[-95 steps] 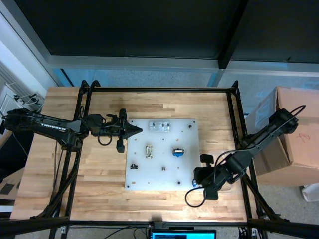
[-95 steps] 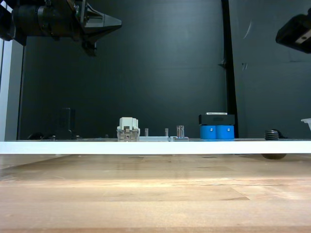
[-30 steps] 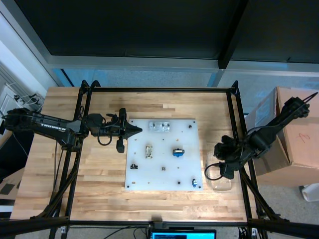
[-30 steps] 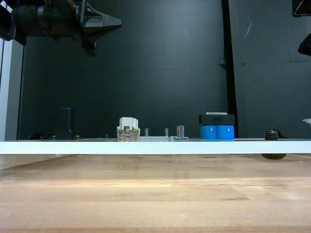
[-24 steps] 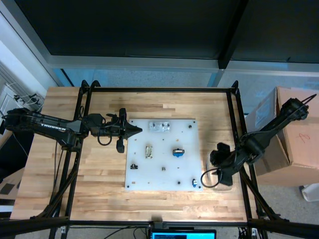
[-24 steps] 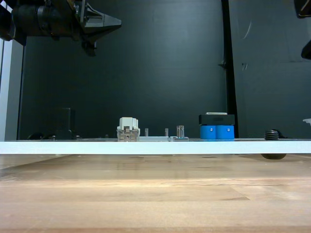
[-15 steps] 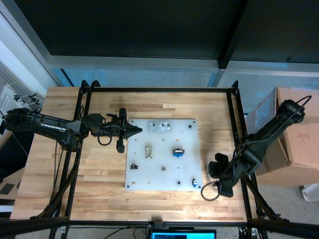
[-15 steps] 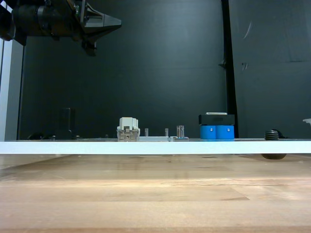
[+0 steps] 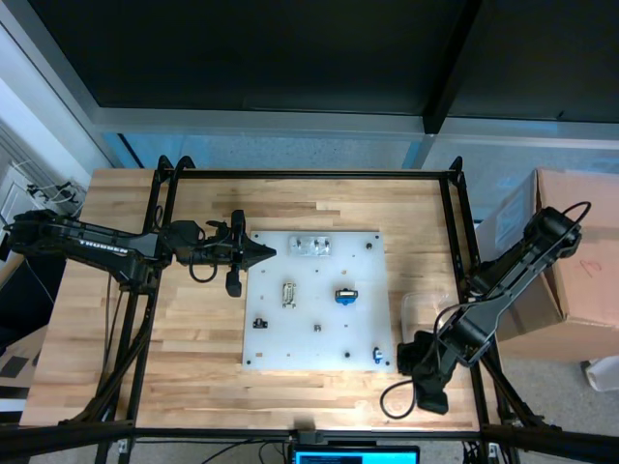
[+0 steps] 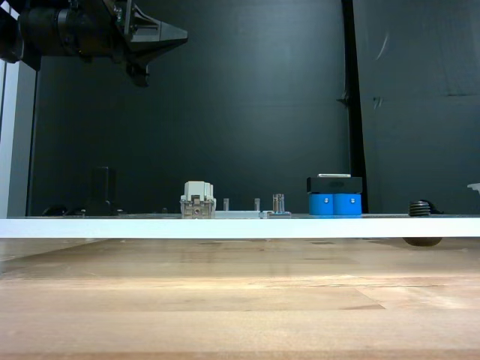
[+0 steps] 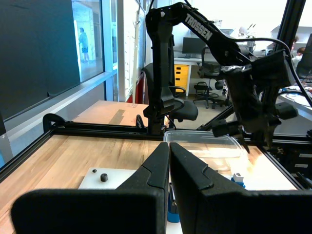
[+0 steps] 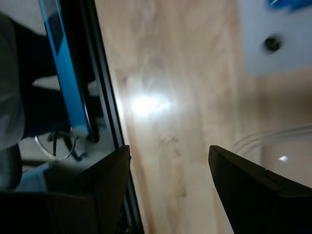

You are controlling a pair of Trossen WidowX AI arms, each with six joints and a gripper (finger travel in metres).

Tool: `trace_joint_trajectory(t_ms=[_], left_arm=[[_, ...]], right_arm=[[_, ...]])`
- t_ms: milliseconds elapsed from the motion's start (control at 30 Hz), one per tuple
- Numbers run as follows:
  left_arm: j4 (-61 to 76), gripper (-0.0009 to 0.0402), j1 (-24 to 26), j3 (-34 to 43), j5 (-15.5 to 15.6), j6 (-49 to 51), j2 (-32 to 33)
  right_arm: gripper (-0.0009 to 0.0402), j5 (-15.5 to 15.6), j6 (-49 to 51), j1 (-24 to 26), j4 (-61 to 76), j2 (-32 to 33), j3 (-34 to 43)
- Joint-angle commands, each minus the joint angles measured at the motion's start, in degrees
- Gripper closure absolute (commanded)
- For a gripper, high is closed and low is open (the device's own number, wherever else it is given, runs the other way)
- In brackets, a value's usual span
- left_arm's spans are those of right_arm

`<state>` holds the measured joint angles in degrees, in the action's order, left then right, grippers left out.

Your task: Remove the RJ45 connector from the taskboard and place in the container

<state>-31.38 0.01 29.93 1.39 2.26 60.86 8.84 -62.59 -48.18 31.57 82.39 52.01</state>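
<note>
Both empty: left gripper [image 11: 168, 150], jaws together, over taskboard [image 9: 314, 307] edge; right gripper [image 12: 168, 158], spread, beside container [image 11: 202, 139]. RJ45 connector [image 9: 377, 357] sits on that board. Right arm [image 11: 197, 27] reads TROSSEN.

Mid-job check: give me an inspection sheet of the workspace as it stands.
Surface: wooden table, white taskboard in the middle.
Job's things: where the RJ45 connector lies cannot be told; blue mount at the board's near right corner; clear container right of the board.
Clutter: grey connector and blue connector on the board.
Tools: left tool shut, empty, raised by the board's left edge; right tool open, empty, over the table by the container.
Cables: black loop by the right arm.
Surroundings: cardboard box at right.
</note>
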Motion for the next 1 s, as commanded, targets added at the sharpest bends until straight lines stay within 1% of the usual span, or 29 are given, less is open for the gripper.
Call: trace_joint_trajectory(t_ms=[33, 100, 200, 267, 333, 700, 733, 1000], left_arm=[[-0.02, 0.0393, 0.00, 0.02, -0.02, -0.02, 0.00], [-0.02, 0.0393, -0.02, 0.02, -0.02, -0.02, 0.00], [-0.02, 0.0393, -0.02, 0.02, -0.02, -0.02, 0.00], [-0.02, 0.0393, -0.02, 0.02, -0.02, 0.00, 0.00], [-0.02, 0.0393, 0.00, 0.02, -0.02, 0.00, 0.00], [-0.02, 0.0393, -0.02, 0.02, -0.02, -0.02, 0.00], [-0.02, 0.0393, -0.02, 0.02, -0.02, -0.02, 0.00], [-0.02, 0.0393, 0.00, 0.02, -0.02, -0.02, 0.00]], right_arm=[[0.0169, 0.42, 0.00, -0.37, -0.15, 0.90, -0.35], [0.0169, 0.98, -0.07, -0.39, -0.24, 0.98, -0.96], [0.0169, 3.45, -0.11, -0.39, -0.22, 0.98, -2.27], [0.0169, 3.61, -0.15, -0.33, -0.20, 0.98, -3.28], [0.0169, 4.46, 0.04, -0.15, -0.20, 0.98, -4.28], [0.0169, 4.11, 2.80, 4.24, 2.36, -0.22, -8.46], [0.0169, 3.96, 3.19, 4.68, 2.56, -0.52, -8.81], [0.0169, -2.40, 6.71, 8.20, 8.92, -2.64, -9.35]])
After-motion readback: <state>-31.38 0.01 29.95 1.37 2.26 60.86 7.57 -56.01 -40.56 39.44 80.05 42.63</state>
